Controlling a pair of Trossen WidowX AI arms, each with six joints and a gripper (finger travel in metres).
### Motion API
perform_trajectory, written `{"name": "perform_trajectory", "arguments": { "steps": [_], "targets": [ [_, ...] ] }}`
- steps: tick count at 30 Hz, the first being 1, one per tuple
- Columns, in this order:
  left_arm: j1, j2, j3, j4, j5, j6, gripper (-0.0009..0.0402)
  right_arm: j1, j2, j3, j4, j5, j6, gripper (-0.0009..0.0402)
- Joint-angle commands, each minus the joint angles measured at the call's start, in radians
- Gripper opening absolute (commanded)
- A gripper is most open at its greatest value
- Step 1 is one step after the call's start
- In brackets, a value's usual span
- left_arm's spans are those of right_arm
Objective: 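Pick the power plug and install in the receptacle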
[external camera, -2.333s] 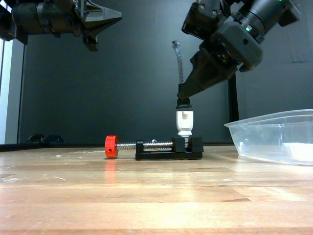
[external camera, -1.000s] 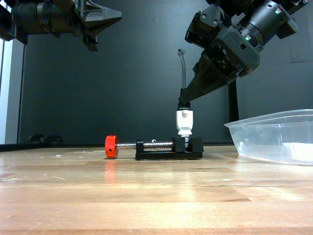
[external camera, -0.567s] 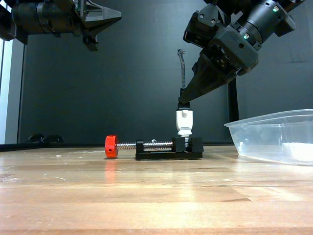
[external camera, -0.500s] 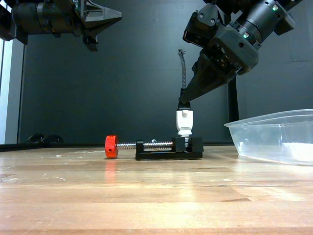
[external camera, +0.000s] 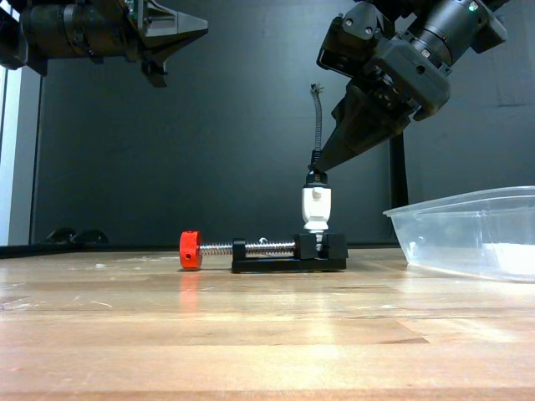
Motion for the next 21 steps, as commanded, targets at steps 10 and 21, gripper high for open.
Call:
{"name": "perform_trajectory", "arguments": {
  "steps": [10, 21],
  "targets": [
    [0.0, 0.0, 0.0, 0.0, 0.0, 0.0, 0.0, 0.003, -0.032, 0.094, -0.14, -0.008, 0.035, 0.0147],
    [0.0, 0.0, 0.0, 0.0, 0.0, 0.0, 0.0, 0.007, -0.194, 0.142, -0.304, -0.053, 0.043, 0.0158]
  ]
}}
